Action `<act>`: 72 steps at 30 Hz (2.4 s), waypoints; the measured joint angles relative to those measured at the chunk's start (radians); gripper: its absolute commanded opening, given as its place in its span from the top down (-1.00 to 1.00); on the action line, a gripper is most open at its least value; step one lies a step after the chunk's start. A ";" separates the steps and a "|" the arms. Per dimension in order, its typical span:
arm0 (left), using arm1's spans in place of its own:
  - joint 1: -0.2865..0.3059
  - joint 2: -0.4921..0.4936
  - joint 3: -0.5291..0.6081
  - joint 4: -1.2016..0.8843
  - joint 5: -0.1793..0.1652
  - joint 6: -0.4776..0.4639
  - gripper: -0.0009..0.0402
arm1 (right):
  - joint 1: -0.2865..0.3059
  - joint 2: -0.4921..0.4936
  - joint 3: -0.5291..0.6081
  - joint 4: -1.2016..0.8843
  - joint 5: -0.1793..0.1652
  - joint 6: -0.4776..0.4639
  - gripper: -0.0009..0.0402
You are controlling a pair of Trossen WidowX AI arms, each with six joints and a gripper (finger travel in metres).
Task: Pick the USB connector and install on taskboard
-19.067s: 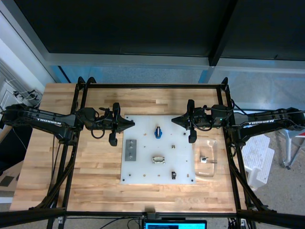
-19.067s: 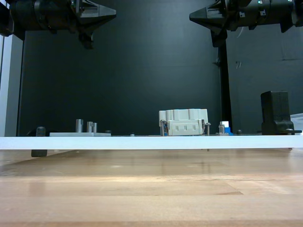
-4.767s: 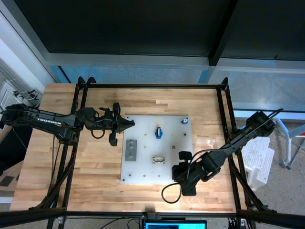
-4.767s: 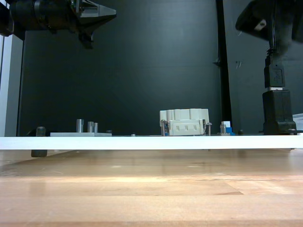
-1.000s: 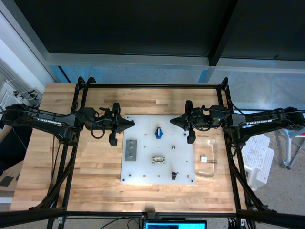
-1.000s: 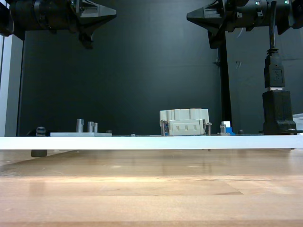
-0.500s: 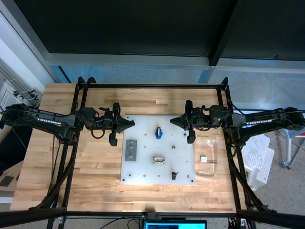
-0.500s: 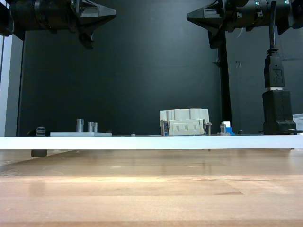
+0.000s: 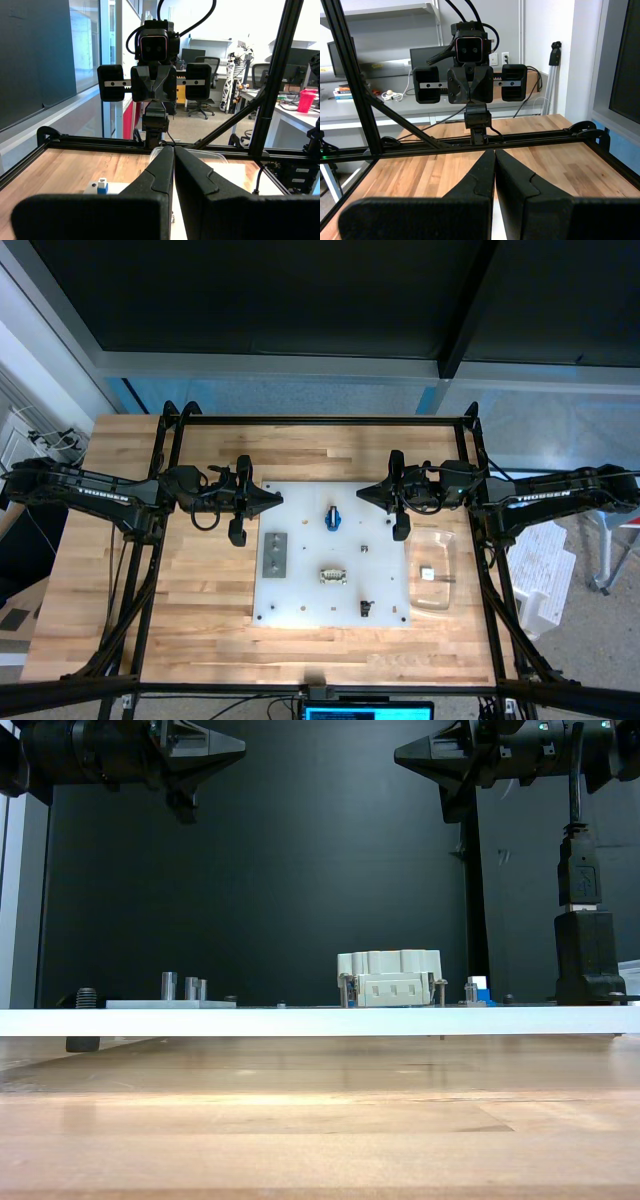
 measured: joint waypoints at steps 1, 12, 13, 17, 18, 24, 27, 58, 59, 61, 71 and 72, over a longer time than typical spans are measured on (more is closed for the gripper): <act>0.000 0.000 0.000 0.000 0.000 0.000 0.96 | 0.000 0.000 0.000 0.000 0.000 0.000 0.96; 0.000 0.000 0.000 0.000 0.000 0.000 0.96 | 0.000 0.000 0.000 0.005 0.000 -0.027 0.96; 0.000 0.000 0.000 0.000 0.000 0.000 0.96 | 0.000 0.000 0.000 0.005 0.000 -0.027 0.96; 0.000 0.000 0.000 0.000 0.000 0.000 0.96 | 0.000 0.000 0.000 0.005 0.000 -0.027 0.96; 0.000 0.000 0.000 0.000 0.000 0.000 0.96 | 0.000 0.000 0.000 0.005 0.000 -0.027 0.96; 0.000 0.000 0.000 0.000 0.000 0.000 0.96 | 0.000 0.000 0.000 0.004 0.000 -0.026 0.96; 0.000 0.000 0.000 0.000 0.000 0.000 0.96 | 0.000 0.000 0.000 0.003 0.000 -0.026 0.96; 0.000 0.000 0.000 0.000 0.000 0.000 0.96 | 0.000 0.000 0.000 -0.032 0.000 -0.026 0.96; 0.000 0.000 0.000 0.000 0.000 0.000 0.96 | 0.000 0.000 0.000 -0.031 0.000 -0.026 0.96; 0.000 0.000 0.000 0.000 0.000 0.000 0.96 | 0.000 0.000 0.000 -0.031 0.000 -0.026 0.96; 0.000 0.000 0.000 0.000 0.000 0.000 0.96 | 0.000 0.000 0.000 -0.031 0.000 -0.026 0.96; 0.000 0.000 0.000 0.000 0.000 0.000 0.96 | 0.000 0.000 0.000 -0.031 0.000 -0.026 0.96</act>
